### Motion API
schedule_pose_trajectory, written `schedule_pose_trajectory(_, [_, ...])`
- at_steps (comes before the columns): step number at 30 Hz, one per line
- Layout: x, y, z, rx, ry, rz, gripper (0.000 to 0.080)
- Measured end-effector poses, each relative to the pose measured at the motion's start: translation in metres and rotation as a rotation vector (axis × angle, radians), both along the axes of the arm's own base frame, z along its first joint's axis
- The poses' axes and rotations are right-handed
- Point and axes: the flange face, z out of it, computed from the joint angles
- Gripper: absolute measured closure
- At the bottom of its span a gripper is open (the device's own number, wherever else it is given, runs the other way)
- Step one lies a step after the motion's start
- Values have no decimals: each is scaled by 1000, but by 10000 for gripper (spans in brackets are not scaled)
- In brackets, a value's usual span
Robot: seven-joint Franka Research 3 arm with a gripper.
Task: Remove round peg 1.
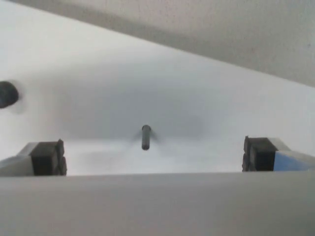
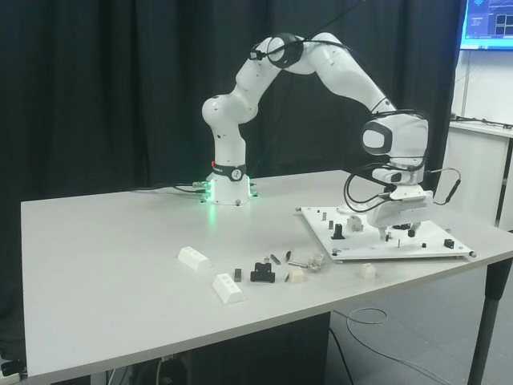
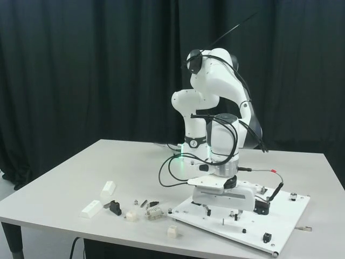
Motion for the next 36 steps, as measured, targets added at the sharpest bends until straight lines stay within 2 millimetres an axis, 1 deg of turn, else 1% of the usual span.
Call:
schedule_pose_trajectory(28, [0,7,-17,-13,26,12,3])
schedule_pose_trajectory(29, [0,7,-17,-14,26,13,86])
schedule_pose_trajectory(34, [2,8,-18,-15,25,15,86])
schedule_pose_trajectory(35, [2,8,-18,-15,25,15,268])
schedule_pose_trajectory(36, [2,8,-18,-16,24,15,268])
